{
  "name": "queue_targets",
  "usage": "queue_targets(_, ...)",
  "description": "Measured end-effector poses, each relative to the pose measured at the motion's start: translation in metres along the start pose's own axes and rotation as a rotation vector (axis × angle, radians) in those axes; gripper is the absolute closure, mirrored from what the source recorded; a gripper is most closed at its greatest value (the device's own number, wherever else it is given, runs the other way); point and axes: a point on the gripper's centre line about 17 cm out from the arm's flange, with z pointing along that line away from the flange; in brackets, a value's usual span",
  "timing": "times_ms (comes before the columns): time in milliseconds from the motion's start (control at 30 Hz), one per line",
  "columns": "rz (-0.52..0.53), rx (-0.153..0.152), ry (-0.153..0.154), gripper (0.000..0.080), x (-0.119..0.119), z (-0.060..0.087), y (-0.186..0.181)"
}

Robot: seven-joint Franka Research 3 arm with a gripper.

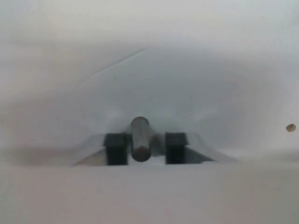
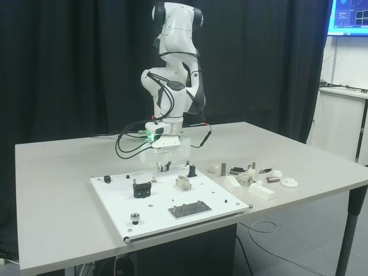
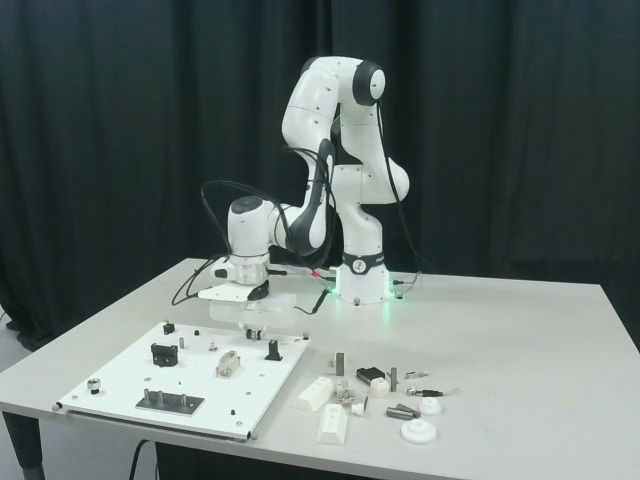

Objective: Remove round peg 2.

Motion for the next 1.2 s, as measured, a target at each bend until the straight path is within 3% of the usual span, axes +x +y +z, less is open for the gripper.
queue_targets(33,0.004,0.002,0.001,0.0644,0.0,0.0,0.0)
queue_targets(200,0.01,0.009,0.004,0.0644,0.001,0.0,-0.002)
queue_targets(233,0.01,0.009,0.004,0.0728,0.001,0.0,-0.002)
queue_targets(800,0.002,0.012,0.004,0.0727,0.001,-0.002,-0.002)
queue_targets(1200,-0.018,0.044,0.0,0.0729,-0.007,-0.022,-0.001)
